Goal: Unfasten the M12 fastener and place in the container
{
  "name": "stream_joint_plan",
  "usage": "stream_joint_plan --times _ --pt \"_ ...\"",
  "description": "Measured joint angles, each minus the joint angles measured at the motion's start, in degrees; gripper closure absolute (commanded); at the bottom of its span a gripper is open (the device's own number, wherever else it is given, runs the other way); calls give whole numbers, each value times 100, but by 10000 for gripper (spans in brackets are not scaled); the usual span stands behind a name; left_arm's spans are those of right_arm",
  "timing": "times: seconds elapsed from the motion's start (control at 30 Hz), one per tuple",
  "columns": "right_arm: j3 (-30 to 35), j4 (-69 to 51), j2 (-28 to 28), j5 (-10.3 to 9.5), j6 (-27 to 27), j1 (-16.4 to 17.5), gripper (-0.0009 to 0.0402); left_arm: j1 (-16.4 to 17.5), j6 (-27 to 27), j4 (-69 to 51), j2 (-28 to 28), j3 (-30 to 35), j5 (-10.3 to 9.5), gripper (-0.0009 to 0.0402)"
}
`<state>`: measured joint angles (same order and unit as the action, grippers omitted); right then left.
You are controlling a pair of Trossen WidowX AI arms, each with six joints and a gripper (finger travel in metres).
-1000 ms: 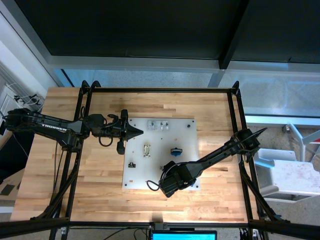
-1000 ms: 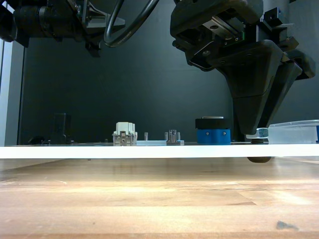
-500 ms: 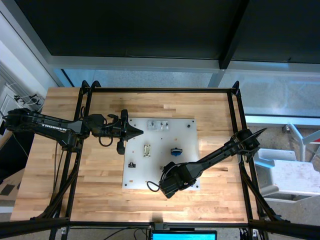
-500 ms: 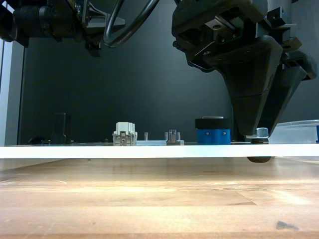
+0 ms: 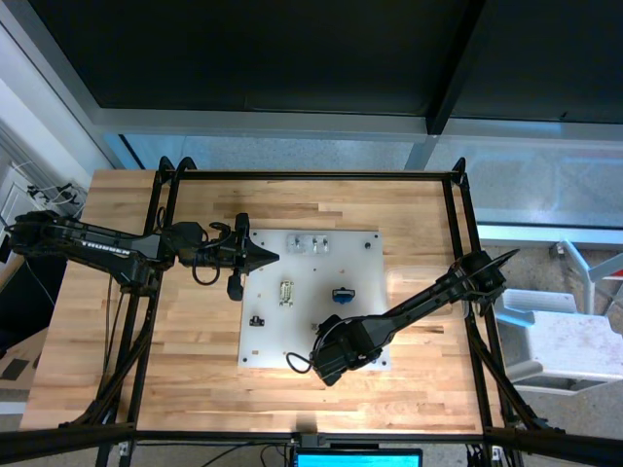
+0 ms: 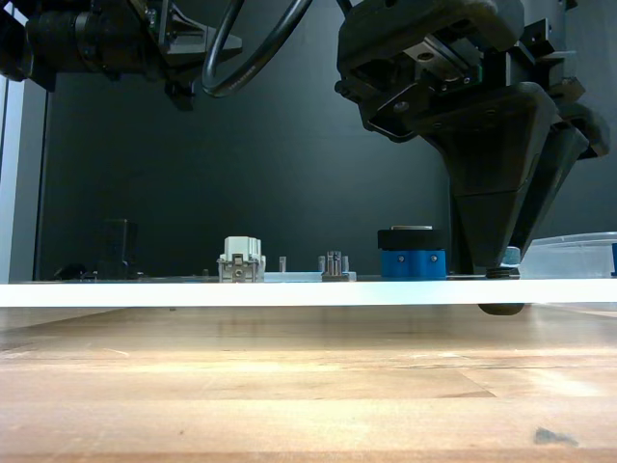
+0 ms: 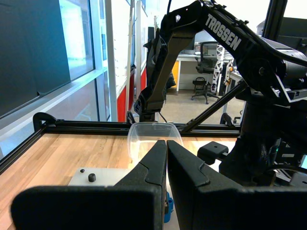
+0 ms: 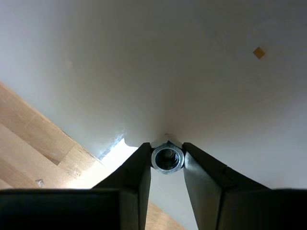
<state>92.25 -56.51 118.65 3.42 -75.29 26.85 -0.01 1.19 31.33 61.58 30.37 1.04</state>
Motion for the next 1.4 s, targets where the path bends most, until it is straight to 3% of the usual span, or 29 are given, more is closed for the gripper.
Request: stream_joint_plan --times 0.27,0.4,0.47,0.67,0.87,1.4 --pt "0 0 0 0 184 0 382 0 -2 -2 0 -2 -2 393" --pt "0 4 0 -7 754 0 388 0 -2 -2 0 0 -2 393" --pt "0 9 0 -26 1408 -2 390 0 0 0 2 0 -2 393" --pt "0 15 0 -131 4131 -4 389 0 -2 -2 0 0 0 393" --pt "0 20 0 -151 6212 -2 389 0 0 0 0 -2 0 393" --pt "0 11 -2 -192 10550 -2 389 0 -2 -2 0 -2 0 393"
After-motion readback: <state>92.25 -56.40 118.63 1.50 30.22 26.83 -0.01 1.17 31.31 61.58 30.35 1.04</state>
